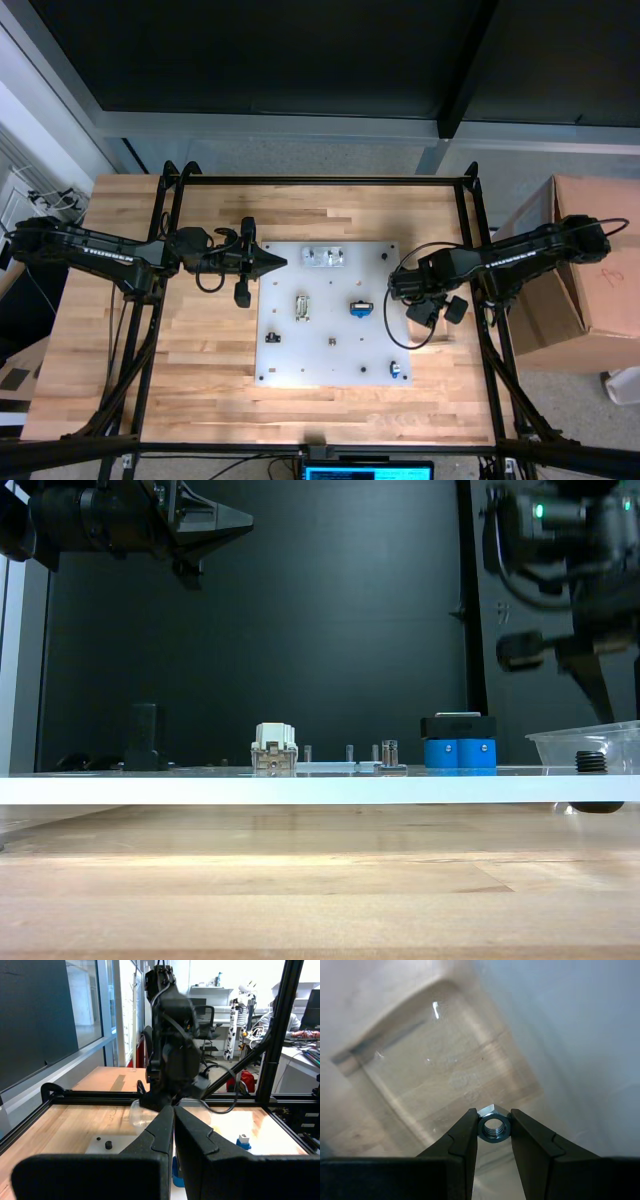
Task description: Pick the M12 nut and place it on its threads and fasten
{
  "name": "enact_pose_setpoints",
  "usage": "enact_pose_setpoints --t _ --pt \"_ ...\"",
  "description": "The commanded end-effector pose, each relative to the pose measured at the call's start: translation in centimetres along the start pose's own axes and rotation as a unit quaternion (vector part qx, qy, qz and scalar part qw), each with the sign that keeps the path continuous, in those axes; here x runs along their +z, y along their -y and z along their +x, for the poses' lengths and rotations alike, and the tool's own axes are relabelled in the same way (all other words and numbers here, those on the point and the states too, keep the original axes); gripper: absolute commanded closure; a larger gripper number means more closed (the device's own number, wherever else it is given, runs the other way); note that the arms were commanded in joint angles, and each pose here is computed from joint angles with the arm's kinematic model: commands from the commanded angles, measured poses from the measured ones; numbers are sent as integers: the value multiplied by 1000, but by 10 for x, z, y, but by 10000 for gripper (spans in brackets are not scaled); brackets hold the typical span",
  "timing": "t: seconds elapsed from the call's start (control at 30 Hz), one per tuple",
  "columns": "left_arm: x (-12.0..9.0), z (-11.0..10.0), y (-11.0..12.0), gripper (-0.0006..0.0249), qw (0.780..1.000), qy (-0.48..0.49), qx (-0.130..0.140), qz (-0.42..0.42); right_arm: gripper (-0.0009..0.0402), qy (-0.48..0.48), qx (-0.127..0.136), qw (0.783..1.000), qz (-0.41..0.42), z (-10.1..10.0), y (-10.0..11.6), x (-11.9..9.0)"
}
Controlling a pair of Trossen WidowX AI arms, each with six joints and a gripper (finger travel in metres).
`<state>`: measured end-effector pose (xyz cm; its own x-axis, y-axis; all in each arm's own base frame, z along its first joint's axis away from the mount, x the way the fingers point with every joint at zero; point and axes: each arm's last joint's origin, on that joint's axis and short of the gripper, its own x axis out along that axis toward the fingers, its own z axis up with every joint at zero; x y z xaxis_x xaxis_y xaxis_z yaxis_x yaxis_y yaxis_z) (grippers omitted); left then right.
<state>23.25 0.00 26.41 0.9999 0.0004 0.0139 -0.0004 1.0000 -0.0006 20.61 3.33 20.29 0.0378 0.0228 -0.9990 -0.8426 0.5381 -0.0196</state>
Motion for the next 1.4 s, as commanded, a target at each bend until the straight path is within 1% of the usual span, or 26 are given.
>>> enact_pose_setpoints --t 0.03,0.13,0.3,0.47,0.6,0.77,0.87,0.9,1.07,1.27,1.4 --pt "0 0 0 243 1000 0 0 0 369 9 -7 999 39 -13 2 10" --pt "0 0 0 243 1000 0 0 0 368 17 -13 998 55 -20 7 22" --pt "0 0 0 243 1000 0 0 0 368 21 -15 999 26 -25 13 49" --pt "0 0 0 243 1000 0 0 0 370 27 -16 999 -9 -29 16 83" --pt "0 0 0 243 1000 0 0 0 370 32 -18 999 -25 -31 23 107" --pt "0 0 0 243 1000 0 0 0 370 27 -19 998 -49 -27 27 140" --pt "0 0 0 243 1000 0 0 0 370 -2 -37 997 -67 -20 25 157" --pt "0 0 0 243 1000 0 0 0 370 -8 -39 996 -74 -19 24 163" --pt "0 0 0 243 1000 0 0 0 371 -11 -31 995 -92 -15 23 189" --pt "0 0 0 243 1000 0 0 0 371 -35 -12 995 -94 -12 31 205" --pt "0 0 0 243 1000 0 0 0 371 -40 -8 994 -97 -9 35 214"
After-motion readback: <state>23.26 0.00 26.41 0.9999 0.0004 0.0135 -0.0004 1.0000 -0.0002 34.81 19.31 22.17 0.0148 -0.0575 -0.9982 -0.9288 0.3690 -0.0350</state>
